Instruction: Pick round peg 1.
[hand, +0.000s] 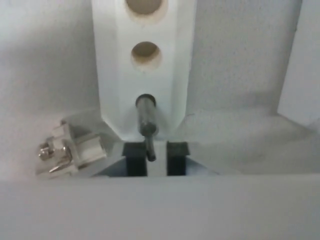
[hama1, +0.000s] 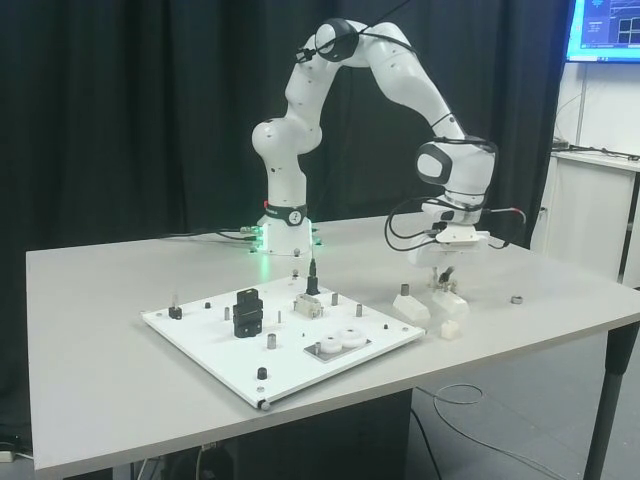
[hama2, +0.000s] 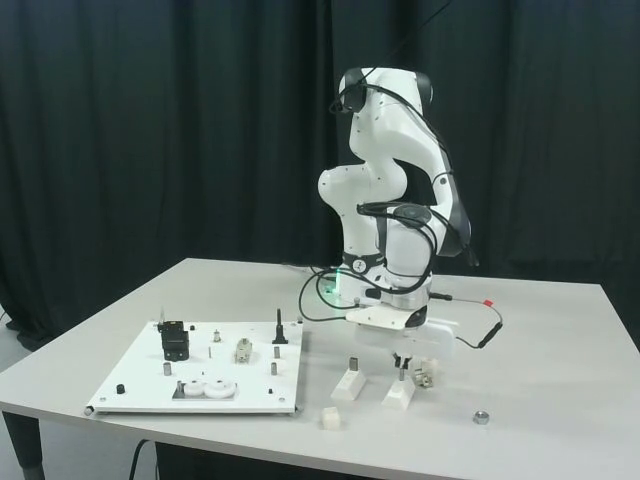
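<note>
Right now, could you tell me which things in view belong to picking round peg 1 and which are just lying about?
Belongs to the job:
- round peg 1, standing in its holder
- white peg holder
- gripper, fingers either side of the peg

Lying about:
- white assembly board
- small white block
- small metal ring
- metal connector

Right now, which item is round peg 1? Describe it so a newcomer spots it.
Start at the white arm's gripper, low over the grey table beside the white board. Under it sits a white holder block. The peg is the grey pin standing in it; the neighbouring holes are empty.
</note>
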